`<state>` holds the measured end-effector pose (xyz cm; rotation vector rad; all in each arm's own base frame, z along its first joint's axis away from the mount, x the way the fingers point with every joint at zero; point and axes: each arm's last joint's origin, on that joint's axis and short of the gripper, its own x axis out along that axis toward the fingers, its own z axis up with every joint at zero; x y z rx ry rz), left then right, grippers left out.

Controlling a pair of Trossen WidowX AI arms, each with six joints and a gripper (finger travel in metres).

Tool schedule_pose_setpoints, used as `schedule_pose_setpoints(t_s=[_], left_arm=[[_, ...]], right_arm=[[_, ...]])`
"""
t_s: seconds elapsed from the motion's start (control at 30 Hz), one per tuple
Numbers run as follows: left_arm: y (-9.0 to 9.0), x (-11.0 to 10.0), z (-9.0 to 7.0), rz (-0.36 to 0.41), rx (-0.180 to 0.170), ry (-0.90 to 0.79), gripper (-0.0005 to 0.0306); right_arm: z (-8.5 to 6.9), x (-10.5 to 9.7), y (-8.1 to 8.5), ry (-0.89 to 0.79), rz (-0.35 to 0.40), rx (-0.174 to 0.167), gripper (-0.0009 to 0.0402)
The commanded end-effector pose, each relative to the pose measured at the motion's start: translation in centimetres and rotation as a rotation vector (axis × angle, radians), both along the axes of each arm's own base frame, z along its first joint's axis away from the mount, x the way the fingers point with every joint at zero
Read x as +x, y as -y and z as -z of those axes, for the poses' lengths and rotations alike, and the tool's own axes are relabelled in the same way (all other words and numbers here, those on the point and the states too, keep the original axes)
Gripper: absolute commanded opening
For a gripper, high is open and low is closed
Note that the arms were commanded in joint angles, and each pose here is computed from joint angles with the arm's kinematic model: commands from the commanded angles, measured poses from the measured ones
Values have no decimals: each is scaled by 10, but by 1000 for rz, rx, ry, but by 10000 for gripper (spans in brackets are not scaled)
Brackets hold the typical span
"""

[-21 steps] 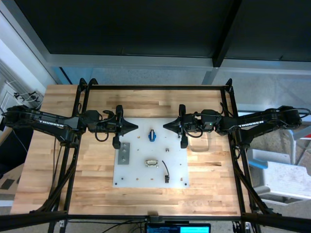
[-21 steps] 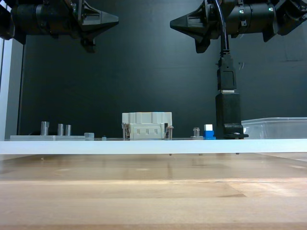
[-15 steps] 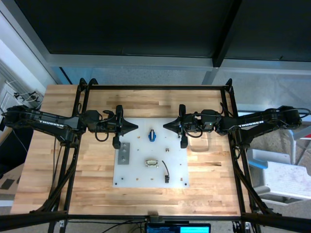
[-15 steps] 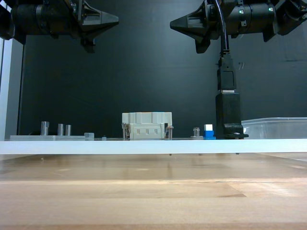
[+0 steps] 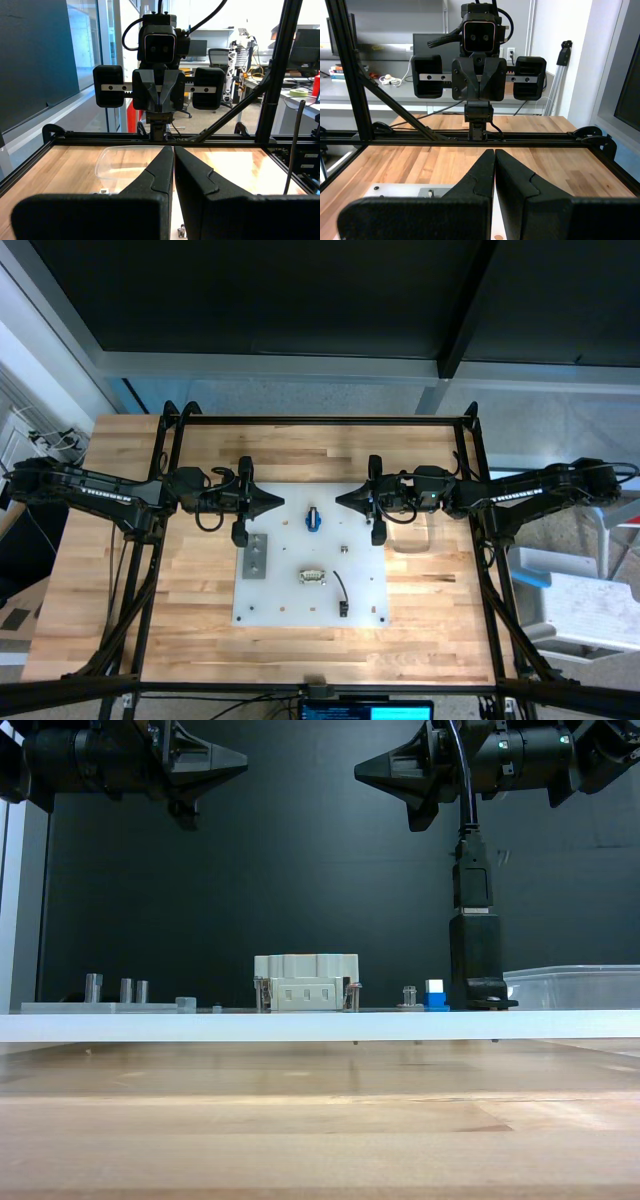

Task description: Remove the USB connector from the USB hub and place in the container

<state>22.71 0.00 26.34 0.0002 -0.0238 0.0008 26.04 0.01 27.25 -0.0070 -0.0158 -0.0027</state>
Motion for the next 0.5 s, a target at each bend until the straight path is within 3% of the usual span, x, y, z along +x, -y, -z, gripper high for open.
schedule_pose_setpoints(t_s=[0.03,0.2,0.5], left_arm=[[0,0,0,0,0,0,1],[0,0,0,0,0,1,1],[0,0,0,0,0,1,1]], right_arm=[[0,0,0,0,-6,2,0],[-3,-1,-2,-38,-62,26,0],[-33,-2,-12,-482,-103,33,3]])
